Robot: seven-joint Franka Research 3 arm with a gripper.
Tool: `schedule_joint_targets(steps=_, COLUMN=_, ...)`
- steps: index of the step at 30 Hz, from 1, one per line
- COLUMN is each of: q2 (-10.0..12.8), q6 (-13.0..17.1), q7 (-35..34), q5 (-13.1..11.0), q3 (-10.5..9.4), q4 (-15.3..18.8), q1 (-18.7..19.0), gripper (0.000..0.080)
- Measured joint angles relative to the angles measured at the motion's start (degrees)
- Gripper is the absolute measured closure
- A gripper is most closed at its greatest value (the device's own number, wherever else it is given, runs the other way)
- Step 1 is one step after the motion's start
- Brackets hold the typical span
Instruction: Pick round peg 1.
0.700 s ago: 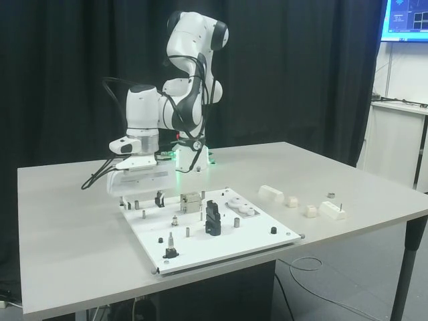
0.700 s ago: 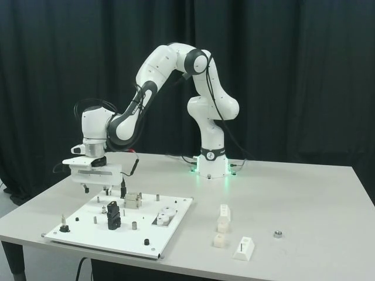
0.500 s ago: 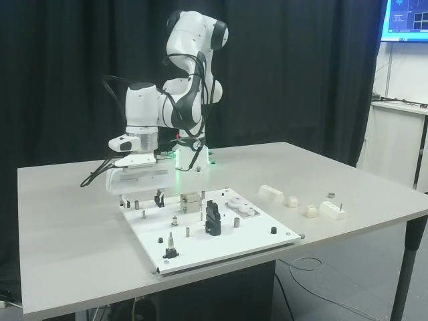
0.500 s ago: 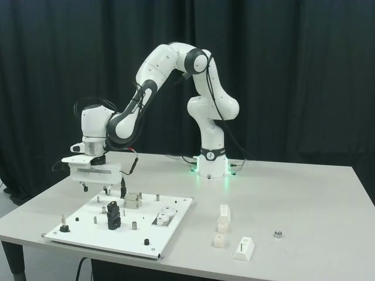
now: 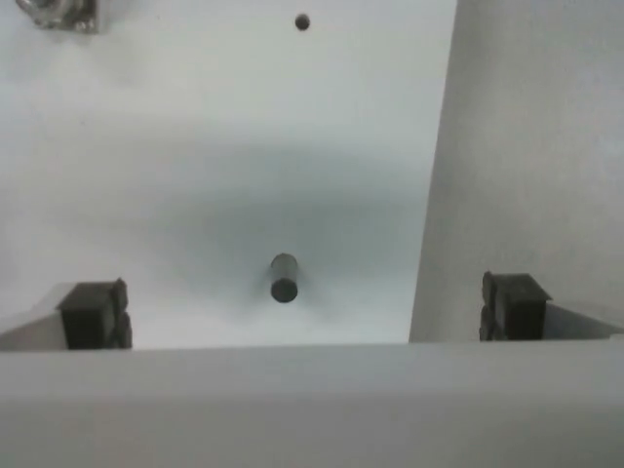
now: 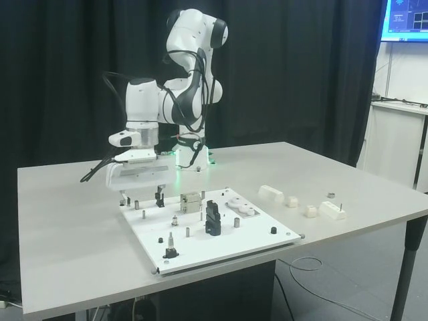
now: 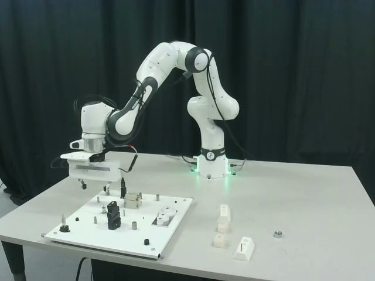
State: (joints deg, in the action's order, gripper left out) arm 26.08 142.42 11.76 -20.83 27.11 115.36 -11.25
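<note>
Wrist view shows you the spread, empty hand (image 5: 302, 310) above the short grey round peg (image 5: 283, 278) standing on the white board (image 5: 195, 146).

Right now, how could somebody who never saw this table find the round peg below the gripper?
Start at the white board on the grey table, and go to its back corner under the open gripper. There a short grey round peg stands upright, alone between the two fingertips, near the board's edge. Unlike its neighbours, it is plain, without a black base.
</note>
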Motion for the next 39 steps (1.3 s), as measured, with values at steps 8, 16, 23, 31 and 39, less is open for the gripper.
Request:
schedule_joint_targets(steps=8, q2=-0.4, q6=0.0, q7=-0.4, q5=0.0, q3=-0.01, q4=-0.2, q1=0.2, gripper=0.0003)
schedule_joint_targets(steps=16, q2=-0.5, q6=0.0, q7=-1.0, q5=0.0, q3=-0.01, q4=-0.8, q1=0.4, gripper=0.0003)
schedule_joint_targets(steps=23, q2=-0.5, q6=0.0, q7=-1.0, q5=0.0, q3=-0.01, q4=-1.1, q1=0.4, gripper=0.0003)
schedule_joint_targets(steps=31, q2=-0.5, q6=0.0, q7=-1.0, q5=0.0, q3=-0.01, q4=-1.6, q1=0.4, gripper=0.0003)
schedule_joint_targets(steps=39, q2=-0.5, q6=0.0, q7=-1.0, q5=0.0, q3=-0.02, q4=-2.6, q1=0.5, gripper=0.0003)
